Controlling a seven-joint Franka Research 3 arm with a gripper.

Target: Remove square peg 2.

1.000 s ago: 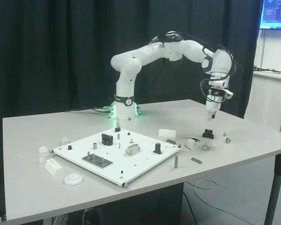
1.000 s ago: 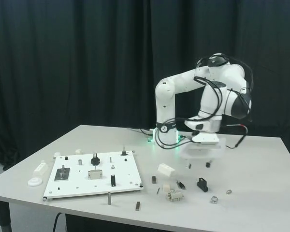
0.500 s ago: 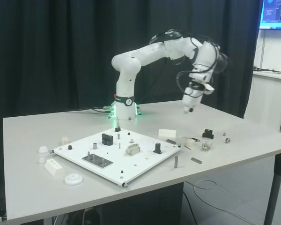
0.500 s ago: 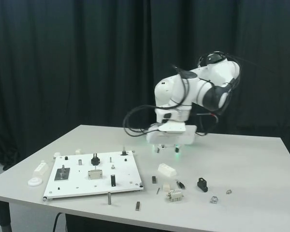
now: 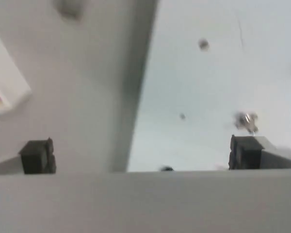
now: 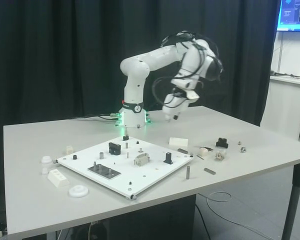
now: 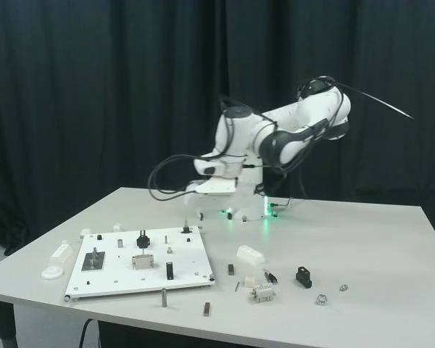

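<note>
The white board [image 6: 125, 170] [image 7: 141, 279] carries several small black pieces, among them an upright black peg [image 6: 168, 158] [image 7: 170, 270] near its right edge and a small black piece [image 6: 125, 138] [image 7: 186, 230] at its far side. I cannot tell which of them is square peg 2. My gripper [image 6: 174, 118] [image 7: 193, 215] [image 5: 141, 154] hangs in the air over the board's far right corner. It is open, its black fingertips [image 5: 37, 156] wide apart with nothing between them. In the wrist view the board's edge [image 5: 136, 97] runs beneath it.
Loose parts lie on the grey table beside the board: a white block [image 6: 178, 142] [image 5: 5, 92], a black bracket [image 6: 221, 142], a connector [image 6: 219, 156] and two metal pegs [image 6: 188, 173]. White parts [image 6: 57, 177] sit past the board's other end. The arm's base [image 6: 132, 117] stands behind the board.
The arm has swung from above the loose parts at the table's right side over to the board's far corner. The gripper has stayed open and empty.
</note>
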